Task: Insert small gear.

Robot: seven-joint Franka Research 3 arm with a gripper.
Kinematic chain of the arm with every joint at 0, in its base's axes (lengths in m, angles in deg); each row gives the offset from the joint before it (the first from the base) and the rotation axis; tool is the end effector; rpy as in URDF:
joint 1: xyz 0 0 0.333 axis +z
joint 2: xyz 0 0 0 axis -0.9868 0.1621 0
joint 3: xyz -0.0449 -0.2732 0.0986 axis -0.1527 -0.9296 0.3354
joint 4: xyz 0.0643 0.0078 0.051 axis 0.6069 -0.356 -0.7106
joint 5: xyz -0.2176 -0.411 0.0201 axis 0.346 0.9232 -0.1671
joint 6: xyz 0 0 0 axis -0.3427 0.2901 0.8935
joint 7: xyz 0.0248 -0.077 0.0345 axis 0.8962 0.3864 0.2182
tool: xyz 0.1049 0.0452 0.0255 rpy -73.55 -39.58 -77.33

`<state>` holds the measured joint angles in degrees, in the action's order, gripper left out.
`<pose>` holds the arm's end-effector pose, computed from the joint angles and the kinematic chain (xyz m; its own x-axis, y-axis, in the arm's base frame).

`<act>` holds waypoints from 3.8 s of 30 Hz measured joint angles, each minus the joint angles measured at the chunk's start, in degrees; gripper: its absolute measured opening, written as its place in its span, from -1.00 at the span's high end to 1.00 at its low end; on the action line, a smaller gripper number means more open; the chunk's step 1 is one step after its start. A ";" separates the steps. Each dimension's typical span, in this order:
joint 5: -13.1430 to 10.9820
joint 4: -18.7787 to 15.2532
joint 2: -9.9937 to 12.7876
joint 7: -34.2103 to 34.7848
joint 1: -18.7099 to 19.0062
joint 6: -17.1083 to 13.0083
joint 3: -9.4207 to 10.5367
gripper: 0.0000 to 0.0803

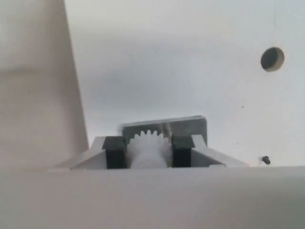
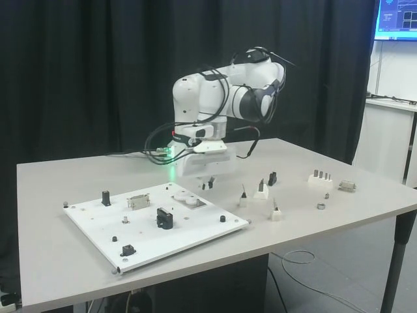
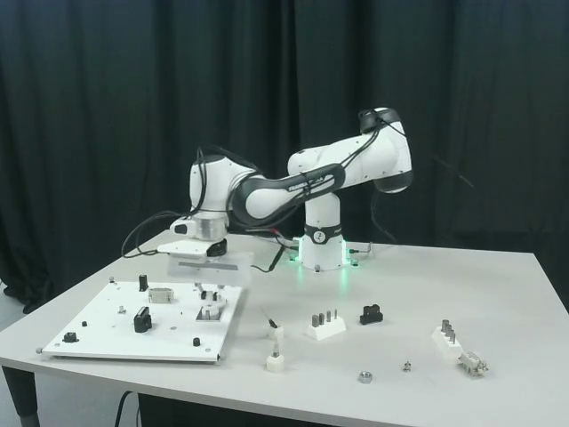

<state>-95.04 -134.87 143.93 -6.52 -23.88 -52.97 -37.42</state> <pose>0.5531 -0.2509 0.2270 0.7906 -0.6113 0.0344 -0.6123 -0.7898 0.0371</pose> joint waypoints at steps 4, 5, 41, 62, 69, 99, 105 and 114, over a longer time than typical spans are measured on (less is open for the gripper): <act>-0.77 0.01 0.30 -1.15 -1.10 0.45 0.46 0.51; -0.90 0.02 0.30 -1.31 -1.31 0.47 0.61 0.51; -3.39 0.09 0.97 -2.86 -4.29 0.84 3.81 0.51; -4.09 -0.03 0.97 -3.80 -4.58 0.84 4.05 0.51; -4.21 -0.03 0.97 -4.48 -4.62 0.84 4.10 0.51; -4.09 -0.02 0.97 -4.92 -4.66 1.04 4.11 0.51; -4.08 -0.02 0.97 -3.16 -4.66 1.05 4.11 0.51; -4.04 0.15 0.98 -2.57 -4.49 1.18 3.94 0.07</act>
<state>-99.07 -134.72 144.90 -9.08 -28.37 -51.79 -33.49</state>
